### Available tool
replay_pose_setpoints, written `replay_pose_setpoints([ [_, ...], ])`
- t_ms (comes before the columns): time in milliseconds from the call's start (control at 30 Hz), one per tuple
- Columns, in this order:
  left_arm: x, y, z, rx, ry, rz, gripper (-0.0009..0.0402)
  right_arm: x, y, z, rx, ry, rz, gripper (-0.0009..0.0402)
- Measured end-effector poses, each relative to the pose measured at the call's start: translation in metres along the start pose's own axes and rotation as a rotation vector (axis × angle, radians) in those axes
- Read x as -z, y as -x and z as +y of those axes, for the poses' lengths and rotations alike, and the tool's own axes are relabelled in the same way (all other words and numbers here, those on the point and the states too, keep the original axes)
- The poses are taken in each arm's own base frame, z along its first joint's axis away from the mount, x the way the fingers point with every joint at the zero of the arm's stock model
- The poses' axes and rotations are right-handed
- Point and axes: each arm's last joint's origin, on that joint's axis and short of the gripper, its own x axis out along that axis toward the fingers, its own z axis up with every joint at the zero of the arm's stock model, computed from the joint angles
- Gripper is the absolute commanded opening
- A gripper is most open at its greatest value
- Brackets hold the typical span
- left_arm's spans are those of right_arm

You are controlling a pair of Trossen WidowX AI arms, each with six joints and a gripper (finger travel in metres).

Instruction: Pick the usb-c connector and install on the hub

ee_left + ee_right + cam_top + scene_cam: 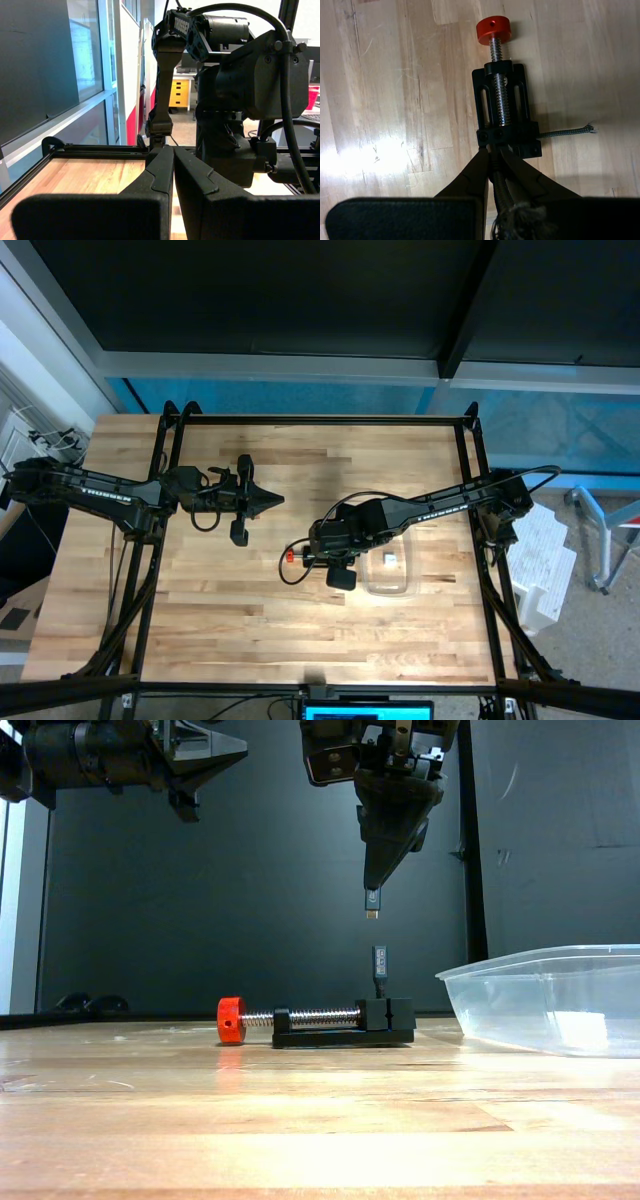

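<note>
usb-c connector (372, 902) in right claw (374, 880) above hub (379, 963), left claw (240, 754) aloft

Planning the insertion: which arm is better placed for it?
Right. The right gripper holds the small grey usb-c connector above the upright hub in the black vise; the left gripper hangs shut, aside.

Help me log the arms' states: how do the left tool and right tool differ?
Pose: the left tool lies level, pointing inward; the right tool points straight down.
Load: left is shut on nothing; right is shut on the usb-c connector, which hangs clear above the hub in the clamp.
Place: left is left of the clamp, right over it.
Both hang high above the table.
</note>
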Motion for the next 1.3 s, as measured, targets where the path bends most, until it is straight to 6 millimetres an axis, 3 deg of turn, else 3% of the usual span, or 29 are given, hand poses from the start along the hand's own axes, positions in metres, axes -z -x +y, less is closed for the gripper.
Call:
replay_pose_setpoints([
  [1300, 0.0, 0.0, 0.0, 0.0, 0.0, 0.0, 0.0, -0.0013, -0.0004, -0.0047, 0.002, 0.057, 0.004, 0.0],
])
